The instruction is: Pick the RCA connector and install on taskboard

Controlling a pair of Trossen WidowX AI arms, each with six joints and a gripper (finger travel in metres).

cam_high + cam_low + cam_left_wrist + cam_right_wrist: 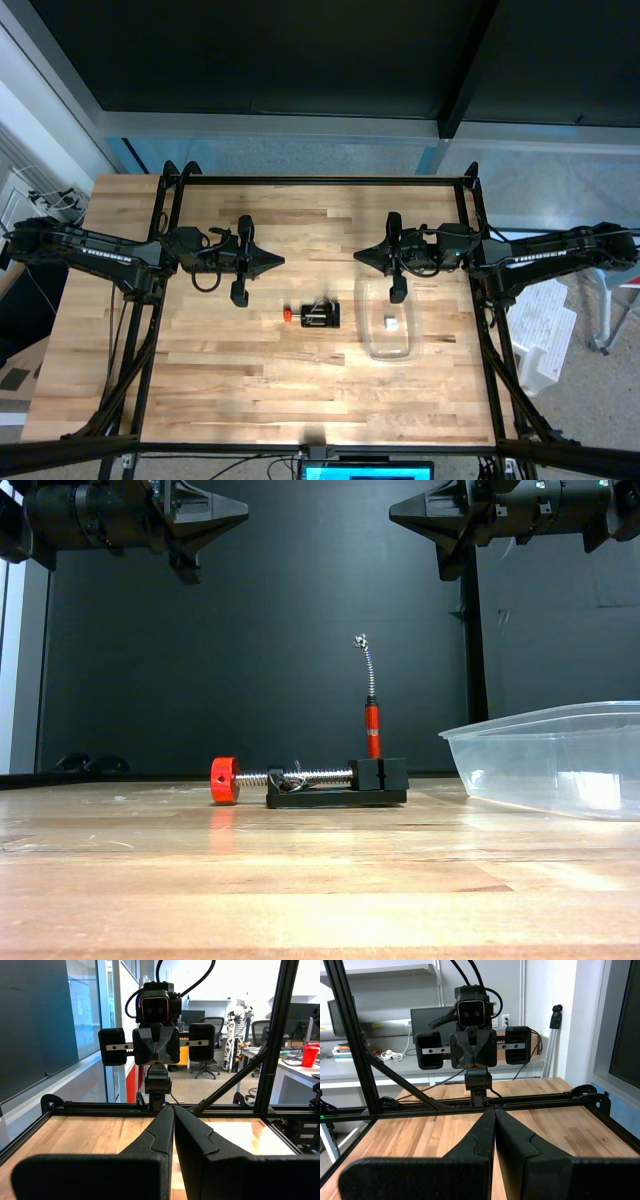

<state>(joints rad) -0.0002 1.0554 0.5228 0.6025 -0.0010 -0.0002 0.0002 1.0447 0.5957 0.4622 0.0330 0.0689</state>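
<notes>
Two grippers hang high beyond the taskboard point(320, 316), well apart from it: the left gripper point(281, 262) on its knob side and the right gripper point(358, 258) on the opposite side. Both have their fingers pressed together and hold nothing. I judge that picking is not yet begun; next, one arm must open and descend. The taskboard is a black block with a red-orange knob point(224, 779). At its end away from the knob rises a slim upright piece point(372, 715), red-orange below, silvery coil above. Whether this is the RCA connector I cannot tell.
</notes>
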